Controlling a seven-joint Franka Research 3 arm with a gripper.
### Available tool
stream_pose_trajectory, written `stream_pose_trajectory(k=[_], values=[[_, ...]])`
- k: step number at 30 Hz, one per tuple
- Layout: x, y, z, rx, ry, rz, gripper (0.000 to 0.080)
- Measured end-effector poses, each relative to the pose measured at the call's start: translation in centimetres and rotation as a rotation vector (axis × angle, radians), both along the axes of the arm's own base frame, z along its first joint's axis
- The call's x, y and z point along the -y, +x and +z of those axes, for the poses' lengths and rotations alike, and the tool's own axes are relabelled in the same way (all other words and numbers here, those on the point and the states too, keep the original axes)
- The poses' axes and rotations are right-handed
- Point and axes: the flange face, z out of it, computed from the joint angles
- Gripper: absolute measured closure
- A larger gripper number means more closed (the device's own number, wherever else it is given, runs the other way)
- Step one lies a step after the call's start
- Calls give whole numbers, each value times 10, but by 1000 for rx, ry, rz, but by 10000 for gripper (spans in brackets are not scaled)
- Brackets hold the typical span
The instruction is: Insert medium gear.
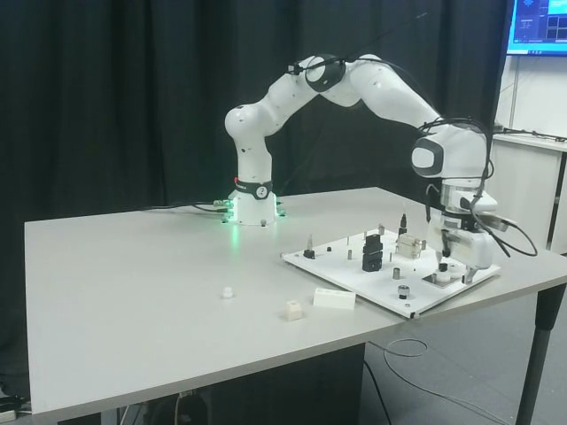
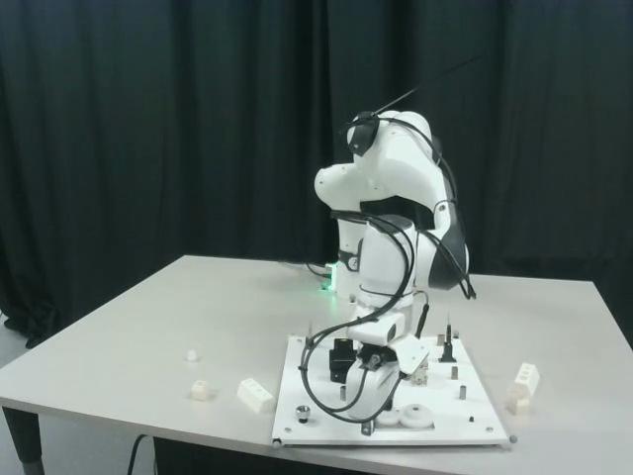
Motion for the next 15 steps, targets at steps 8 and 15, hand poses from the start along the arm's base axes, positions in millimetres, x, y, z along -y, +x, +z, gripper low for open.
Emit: stream_pose_trajectory(k=[8, 15], values=[[-5, 2, 9, -6, 7, -26, 3], [-8, -1, 17, -34, 18, -179, 3]])
